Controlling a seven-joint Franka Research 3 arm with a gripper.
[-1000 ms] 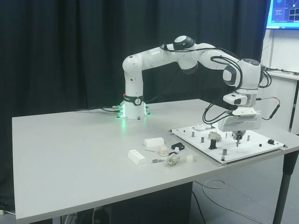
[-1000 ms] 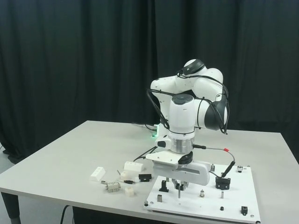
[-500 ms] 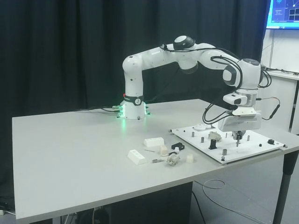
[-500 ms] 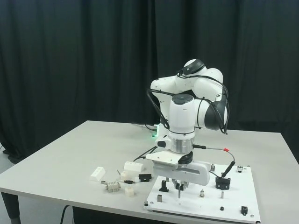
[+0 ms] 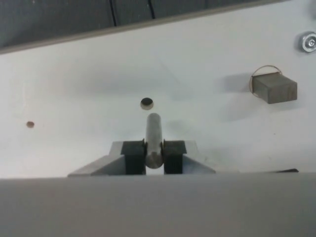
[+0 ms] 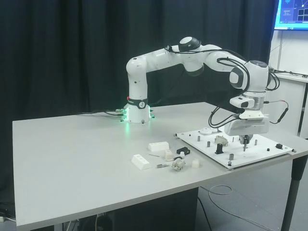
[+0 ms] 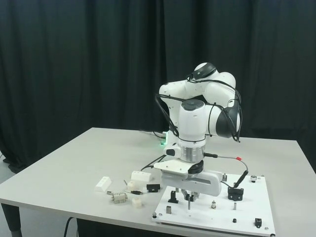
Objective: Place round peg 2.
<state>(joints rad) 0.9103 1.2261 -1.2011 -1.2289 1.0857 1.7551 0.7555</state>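
A grey round peg (image 5: 153,140) stands upright between my two black fingertips (image 5: 133,156); my gripper (image 5: 153,157) is shut on it. The peg's lower end hangs just short of a small dark round hole (image 5: 146,102) in the white board (image 5: 89,89). From the first room view my gripper (image 6: 245,140) is low over the board's (image 6: 255,156) middle, the thin peg (image 6: 244,146) pointing down. In the second room view my gripper (image 7: 188,196) and peg (image 7: 188,201) sit above the board's (image 7: 247,217) near half.
A grey square block (image 5: 275,89) stands on the board beside the hole, with a metal bolt head (image 5: 308,41) farther off. A black bracket (image 6: 219,147) and short pegs stand on the board. Loose white and black parts (image 6: 166,156) lie on the grey table (image 6: 72,154) beside it.
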